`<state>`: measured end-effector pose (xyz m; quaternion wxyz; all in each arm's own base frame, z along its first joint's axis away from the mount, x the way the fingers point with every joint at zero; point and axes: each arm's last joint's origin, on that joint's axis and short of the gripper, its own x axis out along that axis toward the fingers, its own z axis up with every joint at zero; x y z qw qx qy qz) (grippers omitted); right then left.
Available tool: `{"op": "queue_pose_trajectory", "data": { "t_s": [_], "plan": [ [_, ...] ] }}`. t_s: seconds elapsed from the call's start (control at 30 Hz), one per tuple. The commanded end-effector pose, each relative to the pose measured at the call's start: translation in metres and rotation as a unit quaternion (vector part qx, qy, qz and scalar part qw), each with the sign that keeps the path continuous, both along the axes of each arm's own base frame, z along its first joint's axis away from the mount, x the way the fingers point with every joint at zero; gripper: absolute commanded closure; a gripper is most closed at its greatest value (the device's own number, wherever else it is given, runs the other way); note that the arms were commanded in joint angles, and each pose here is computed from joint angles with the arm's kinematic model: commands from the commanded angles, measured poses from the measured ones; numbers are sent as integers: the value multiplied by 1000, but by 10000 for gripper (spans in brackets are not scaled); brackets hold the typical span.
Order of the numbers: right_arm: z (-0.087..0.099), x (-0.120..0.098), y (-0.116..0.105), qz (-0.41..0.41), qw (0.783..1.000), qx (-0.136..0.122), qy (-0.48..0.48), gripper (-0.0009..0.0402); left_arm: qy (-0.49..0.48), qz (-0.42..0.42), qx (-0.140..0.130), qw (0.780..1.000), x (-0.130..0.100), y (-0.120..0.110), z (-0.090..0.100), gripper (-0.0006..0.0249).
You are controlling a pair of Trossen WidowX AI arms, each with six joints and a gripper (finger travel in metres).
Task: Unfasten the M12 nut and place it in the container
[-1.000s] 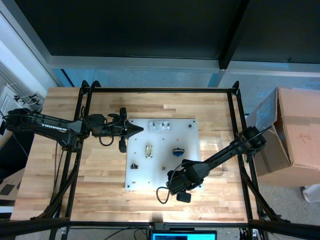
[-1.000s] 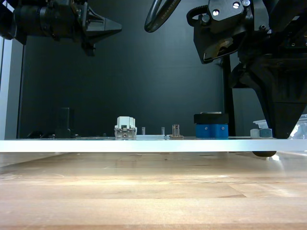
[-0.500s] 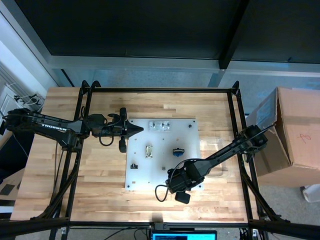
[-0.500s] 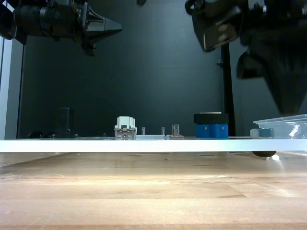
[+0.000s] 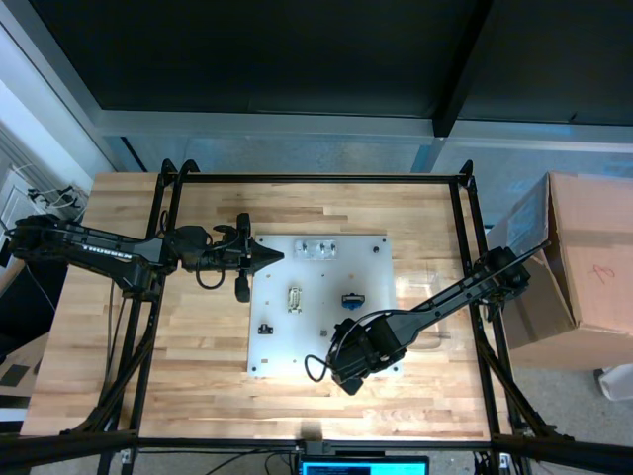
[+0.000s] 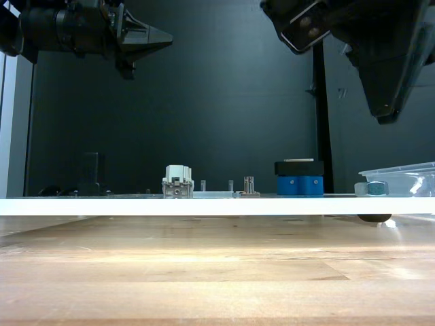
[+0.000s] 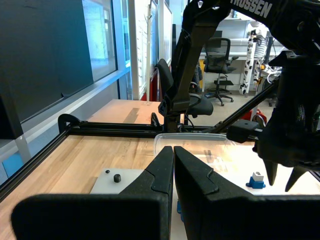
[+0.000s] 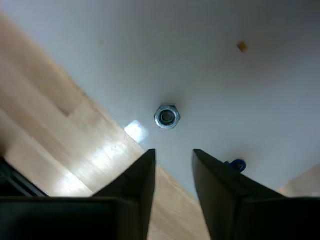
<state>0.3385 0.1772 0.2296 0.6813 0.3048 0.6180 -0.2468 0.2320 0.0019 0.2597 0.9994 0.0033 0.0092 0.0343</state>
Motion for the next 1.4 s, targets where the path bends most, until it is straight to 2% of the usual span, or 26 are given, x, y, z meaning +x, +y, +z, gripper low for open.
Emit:
{"op": "queue_pose_trajectory", "data": {
  "t_s": [0.03, 0.33, 0.6, 0.73, 0.83, 1.4],
  "plan": [
    [-6, 3, 0, -48, 999, -2, 3, 245, 0, 0, 0, 1000, 0, 0, 0, 243],
    [-15, 11, -3, -108, 994, 3, 3, 165, 0, 0, 0, 1000, 0, 0, 0, 243],
    [-37, 19, -1, -125, 992, 2, 23, 163, 0, 0, 0, 1000, 0, 0, 0, 243],
    [-49, 22, 1, -124, 992, 4, 36, 179, 0, 0, 0, 1000, 0, 0, 0, 243],
    [-51, 22, 1, -125, 992, 3, 35, 198, 0, 0, 0, 1000, 0, 0, 0, 243],
    [-51, 24, -2, -125, 992, 3, 31, 350, 0, 0, 0, 1000, 0, 0, 0, 243]
  ]
}}
